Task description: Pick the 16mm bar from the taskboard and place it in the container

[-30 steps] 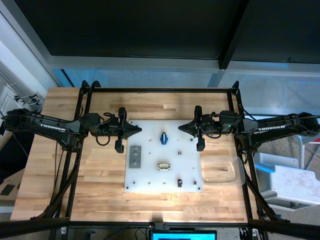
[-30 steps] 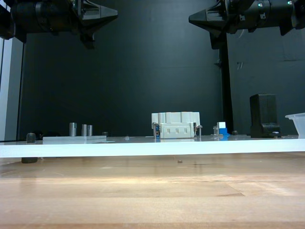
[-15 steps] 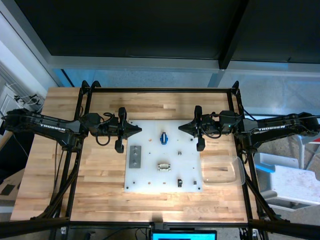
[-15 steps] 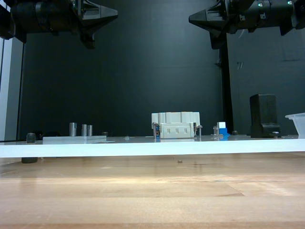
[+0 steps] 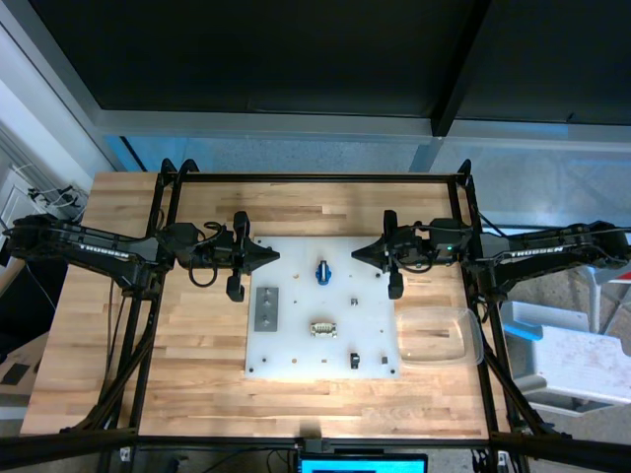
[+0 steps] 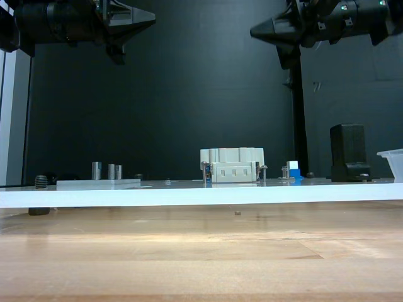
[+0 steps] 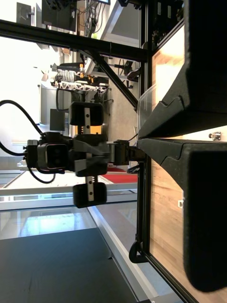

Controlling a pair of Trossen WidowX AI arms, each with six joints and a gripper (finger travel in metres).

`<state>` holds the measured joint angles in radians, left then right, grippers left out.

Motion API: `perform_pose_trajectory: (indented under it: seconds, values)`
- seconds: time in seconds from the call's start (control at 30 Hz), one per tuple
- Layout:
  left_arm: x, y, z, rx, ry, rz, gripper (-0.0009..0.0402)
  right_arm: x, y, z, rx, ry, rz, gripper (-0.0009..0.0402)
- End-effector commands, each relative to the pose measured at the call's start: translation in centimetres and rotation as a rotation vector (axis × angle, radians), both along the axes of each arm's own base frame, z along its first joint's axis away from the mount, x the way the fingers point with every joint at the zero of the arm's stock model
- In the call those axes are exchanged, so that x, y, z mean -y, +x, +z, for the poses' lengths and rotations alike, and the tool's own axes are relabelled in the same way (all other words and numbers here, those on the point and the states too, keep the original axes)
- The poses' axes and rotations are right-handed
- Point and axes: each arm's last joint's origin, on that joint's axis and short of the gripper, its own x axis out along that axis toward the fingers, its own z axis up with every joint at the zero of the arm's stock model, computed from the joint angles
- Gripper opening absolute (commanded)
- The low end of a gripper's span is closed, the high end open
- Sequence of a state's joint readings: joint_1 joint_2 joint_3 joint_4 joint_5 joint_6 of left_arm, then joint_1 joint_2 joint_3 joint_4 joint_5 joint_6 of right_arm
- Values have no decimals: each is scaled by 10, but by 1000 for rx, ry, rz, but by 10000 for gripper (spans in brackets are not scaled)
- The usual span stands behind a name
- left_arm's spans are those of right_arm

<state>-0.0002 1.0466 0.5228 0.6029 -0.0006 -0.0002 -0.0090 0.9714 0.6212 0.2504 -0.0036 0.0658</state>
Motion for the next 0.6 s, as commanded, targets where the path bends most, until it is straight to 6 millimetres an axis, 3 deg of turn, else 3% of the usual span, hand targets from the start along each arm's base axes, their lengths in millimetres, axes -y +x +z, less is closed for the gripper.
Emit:
perform_pose_trajectory:
  seconds: [0.03,0.3,0.6]
  values:
    - [0,0,0,0,0,0,0,-1,1,6,-117,6,3,0]
    - [0,0,0,0,0,0,0,-6,1,18,-361,31,15,0]
    - [0,0,0,0,0,0,0,-15,18,20,-627,30,34,0]
